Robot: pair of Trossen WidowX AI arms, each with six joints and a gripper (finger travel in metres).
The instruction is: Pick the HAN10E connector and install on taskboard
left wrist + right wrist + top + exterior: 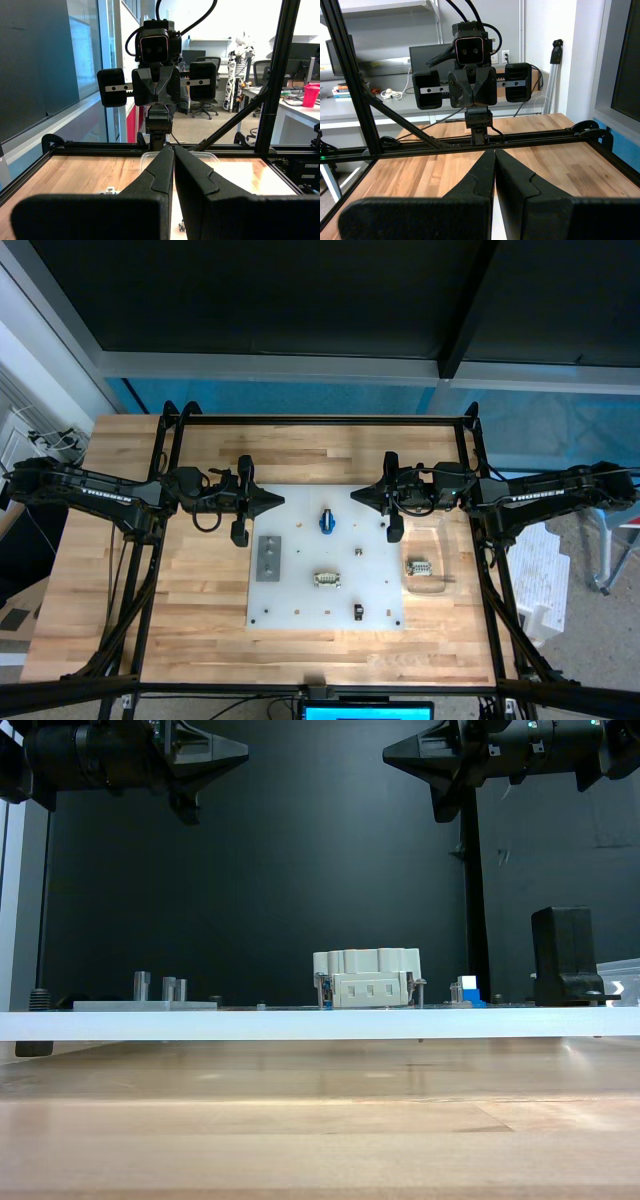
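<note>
Light wooden tabletop [150, 620] carries the large white rectangular taskboard [300, 600], and both tools hang above its far edge. Left tool [278, 500] and right tool [356, 495] are clenched on nothing. No step is done yet: the small beige-grey HAN10E connector [418, 567] lies in the clear plastic tray [435, 540], below the right tool and nearward of it. Picking and installing are both left to do.

From here I count two hands, the left hand [272, 500] and the right hand [360, 495], both pinched closed above the far edge of one white board [300, 605]. On it are one grey block [268, 557], one blue part [327, 522], one beige socket [326, 581] and two black fittings [360, 612]. One clear tray [432, 540] on the single tabletop [150, 620] holds one small plug [418, 567].
</note>
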